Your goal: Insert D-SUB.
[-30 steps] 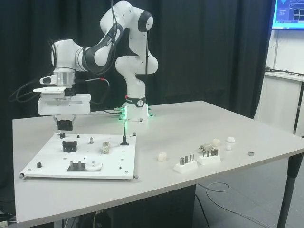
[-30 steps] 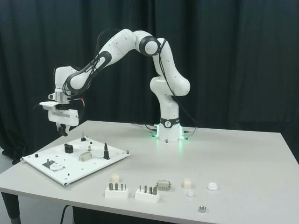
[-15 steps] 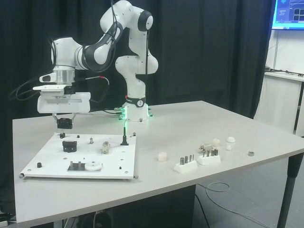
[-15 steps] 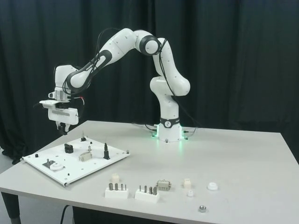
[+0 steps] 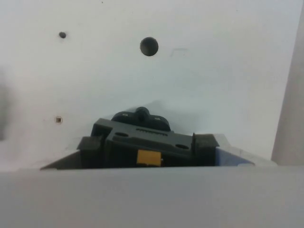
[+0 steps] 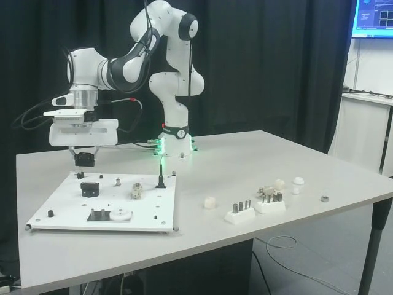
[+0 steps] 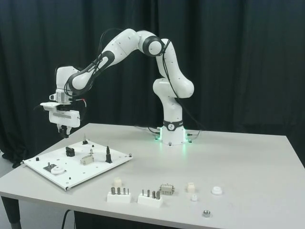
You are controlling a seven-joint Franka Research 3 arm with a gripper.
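Desk (image 6: 258, 184) near edge: loose parts. White board (image 6: 73, 212) at left end carries D-SUB socket (image 6: 136, 192). Far board edge: tool (image 6: 83, 161) above, clamped on black D-SUB plug (image 5: 142, 142). Advice: align over socket, descend straight.

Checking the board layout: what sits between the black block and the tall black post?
In the first room view, a metal connector lies between the black block and the black post on the white board; a small peg stands just behind that line.
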